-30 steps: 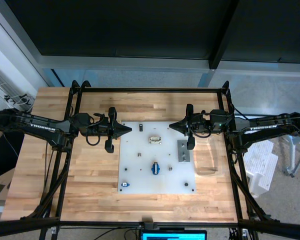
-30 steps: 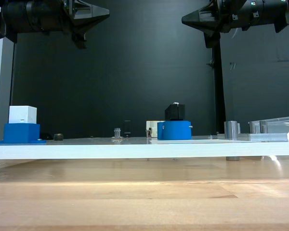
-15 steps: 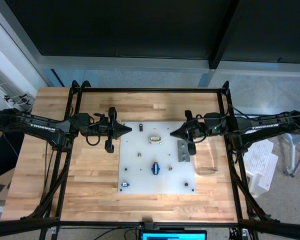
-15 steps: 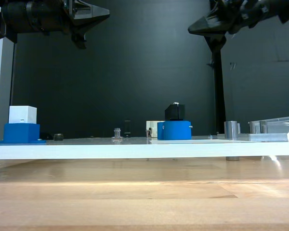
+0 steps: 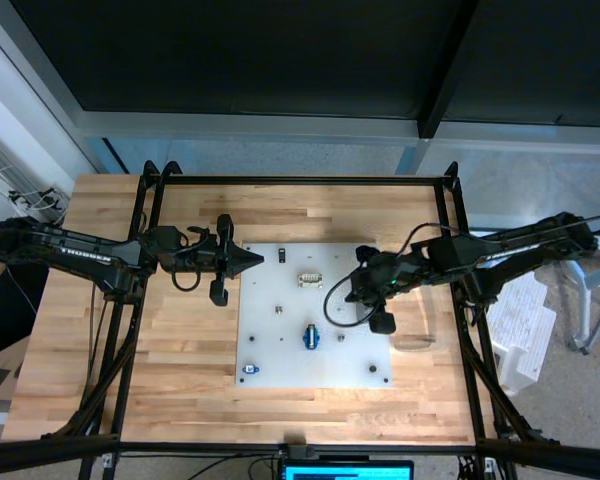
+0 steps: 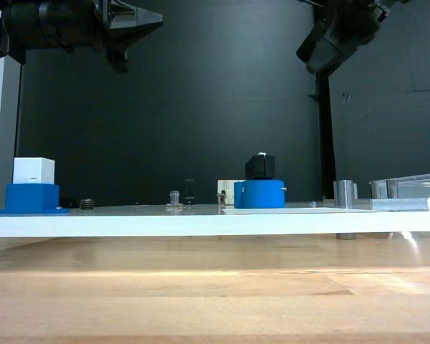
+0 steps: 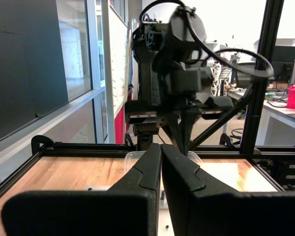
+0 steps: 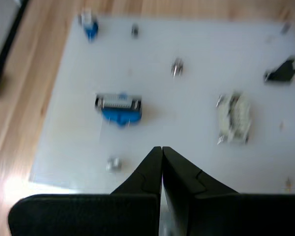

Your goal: Remove the 16mm cylinder and place in the container

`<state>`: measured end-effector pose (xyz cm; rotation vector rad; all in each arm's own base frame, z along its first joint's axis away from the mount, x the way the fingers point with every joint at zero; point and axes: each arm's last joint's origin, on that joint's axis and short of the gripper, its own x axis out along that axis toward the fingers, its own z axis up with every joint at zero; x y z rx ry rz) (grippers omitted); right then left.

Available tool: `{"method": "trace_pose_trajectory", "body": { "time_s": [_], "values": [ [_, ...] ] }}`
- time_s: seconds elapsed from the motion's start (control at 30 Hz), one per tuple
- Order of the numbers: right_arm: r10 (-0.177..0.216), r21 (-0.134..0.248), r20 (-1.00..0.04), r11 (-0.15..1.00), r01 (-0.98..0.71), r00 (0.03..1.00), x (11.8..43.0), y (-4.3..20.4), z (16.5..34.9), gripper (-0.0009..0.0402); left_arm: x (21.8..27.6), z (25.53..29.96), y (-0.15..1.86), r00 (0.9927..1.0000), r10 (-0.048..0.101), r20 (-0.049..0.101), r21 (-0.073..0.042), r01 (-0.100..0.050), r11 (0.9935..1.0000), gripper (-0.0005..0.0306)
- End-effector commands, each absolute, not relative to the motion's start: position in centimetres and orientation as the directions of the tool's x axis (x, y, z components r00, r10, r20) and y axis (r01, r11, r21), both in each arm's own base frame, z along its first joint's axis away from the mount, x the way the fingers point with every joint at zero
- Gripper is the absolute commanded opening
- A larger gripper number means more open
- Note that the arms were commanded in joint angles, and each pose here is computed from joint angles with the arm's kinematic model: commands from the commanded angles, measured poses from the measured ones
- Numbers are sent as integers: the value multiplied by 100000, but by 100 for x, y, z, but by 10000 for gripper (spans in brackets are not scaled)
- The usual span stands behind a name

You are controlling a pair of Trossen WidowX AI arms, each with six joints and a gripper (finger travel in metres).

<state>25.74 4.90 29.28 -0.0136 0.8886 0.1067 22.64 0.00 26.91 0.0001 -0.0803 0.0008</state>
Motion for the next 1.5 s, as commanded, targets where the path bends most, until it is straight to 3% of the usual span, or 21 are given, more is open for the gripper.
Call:
{"method": "trace_pose_trajectory", "body": {
  "time_s": [0.03,0.3,0.53,0.87,0.93,1.3,1.5],
  "values": [
    [7933,3094,-83457,99477,-9738,54516,2643,542,2934,0,2265,2691,0,99681,38,7983,14,-39,100000,0],
    [6866,2595,-89685,99435,-10297,43698,2812,653,2935,34,2265,2691,1,99681,76,7983,14,-78,100000,0],
    [6325,2807,-90135,99573,-8794,42846,2948,695,2941,119,2265,2691,1,99681,76,7983,52,-81,100000,0],
    [1559,-1250,-92686,99730,-7232,37509,3006,708,2875,225,2265,2691,1,99684,76,7945,14,-78,100000,0],
    [12,-2700,-92869,99733,-6792,37086,3011,709,2858,232,2265,2691,0,99684,38,7945,14,-39,100000,0],
    [151,-2702,-92998,99701,-7245,36760,3007,720,2842,222,2265,2691,1,99684,76,7945,52,-81,100000,0],
    [-47,-3083,-94213,99588,-8525,33525,3058,769,2738,228,2265,2691,1,99684,76,7945,52,-81,100000,0]
  ]
}}
